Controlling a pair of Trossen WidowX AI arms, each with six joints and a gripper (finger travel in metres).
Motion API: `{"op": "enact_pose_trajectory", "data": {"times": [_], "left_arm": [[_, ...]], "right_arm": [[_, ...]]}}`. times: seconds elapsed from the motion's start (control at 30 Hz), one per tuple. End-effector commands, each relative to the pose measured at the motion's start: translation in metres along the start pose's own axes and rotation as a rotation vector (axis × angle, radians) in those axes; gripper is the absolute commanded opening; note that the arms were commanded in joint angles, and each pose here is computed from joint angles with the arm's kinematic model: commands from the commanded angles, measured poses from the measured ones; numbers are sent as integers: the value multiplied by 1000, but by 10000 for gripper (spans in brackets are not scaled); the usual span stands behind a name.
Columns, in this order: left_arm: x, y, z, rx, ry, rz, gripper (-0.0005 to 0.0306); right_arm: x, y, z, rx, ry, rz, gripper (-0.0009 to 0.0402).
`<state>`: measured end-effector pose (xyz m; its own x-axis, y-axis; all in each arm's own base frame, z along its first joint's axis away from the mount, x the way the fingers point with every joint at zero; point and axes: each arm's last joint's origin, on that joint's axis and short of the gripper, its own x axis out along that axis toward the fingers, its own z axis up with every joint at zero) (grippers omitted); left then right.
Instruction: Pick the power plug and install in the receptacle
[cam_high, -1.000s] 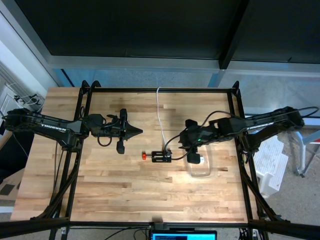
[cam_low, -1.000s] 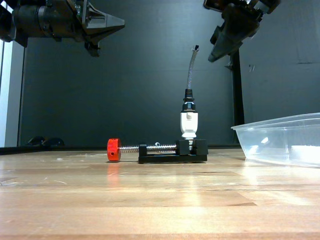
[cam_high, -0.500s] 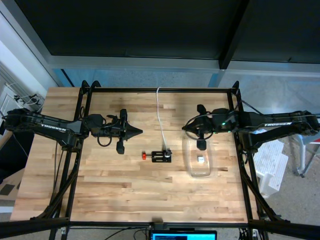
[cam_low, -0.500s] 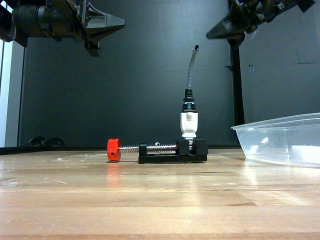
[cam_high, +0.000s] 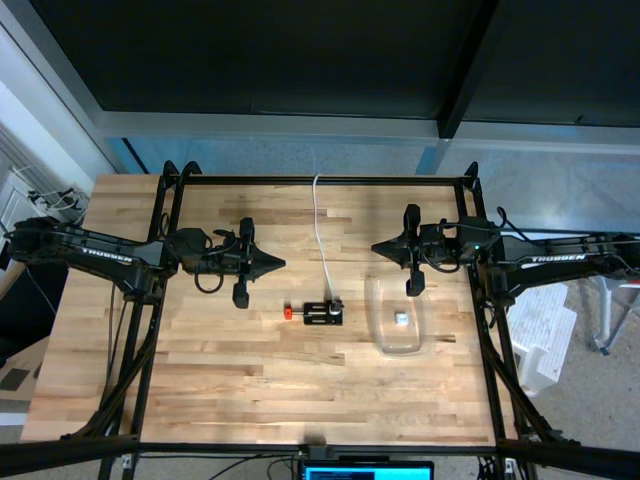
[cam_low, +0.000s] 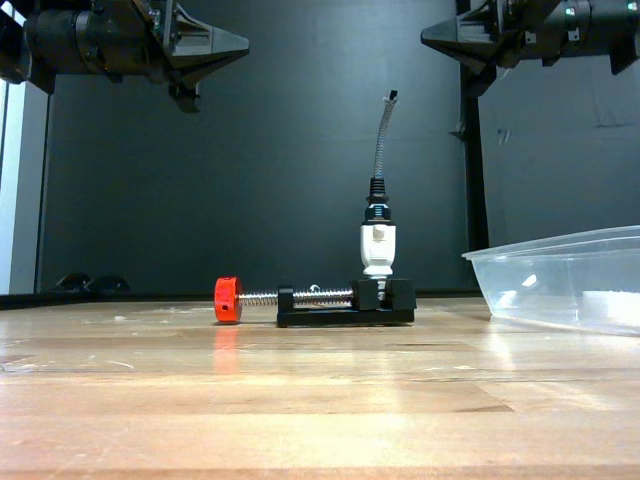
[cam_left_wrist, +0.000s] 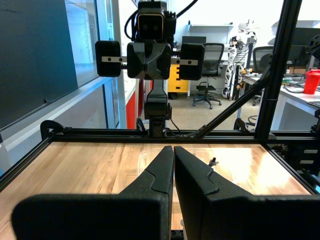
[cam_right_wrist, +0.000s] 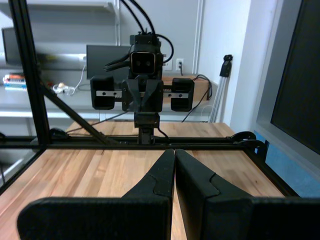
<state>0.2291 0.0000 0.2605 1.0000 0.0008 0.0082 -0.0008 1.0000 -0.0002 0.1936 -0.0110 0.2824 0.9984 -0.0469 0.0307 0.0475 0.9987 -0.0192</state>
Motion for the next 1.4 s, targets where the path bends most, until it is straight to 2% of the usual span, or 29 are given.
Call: {"op": "enact_pose_trajectory", "data": {"times": [0.03,0.33,0.67,0.73,0.9,1.33,1.37,1.4], "left_arm": [[0,0,0,0,0,0,0],[0,0,0,0,0,0,0],[0,0,0,0,0,0,0],[0,0,0,0,0,0,0],[0,0,0,0,0,0,0],[0,0,0,0,0,0,0],[0,0,0,0,0,0,0],[0,0,0,0,0,0,0]], "right_arm": [[-1,1,-4,14,-14,4,0],[-1,8,-6,39,-8,50,0],[-2,10,-14,47,12,58,0],[-2,10,-15,43,16,68,0],[-2,11,-22,42,37,66,0],[-2,11,-19,67,13,55,0],[-2,10,-18,69,11,51,0],[-2,10,-18,75,11,31,0]]}}
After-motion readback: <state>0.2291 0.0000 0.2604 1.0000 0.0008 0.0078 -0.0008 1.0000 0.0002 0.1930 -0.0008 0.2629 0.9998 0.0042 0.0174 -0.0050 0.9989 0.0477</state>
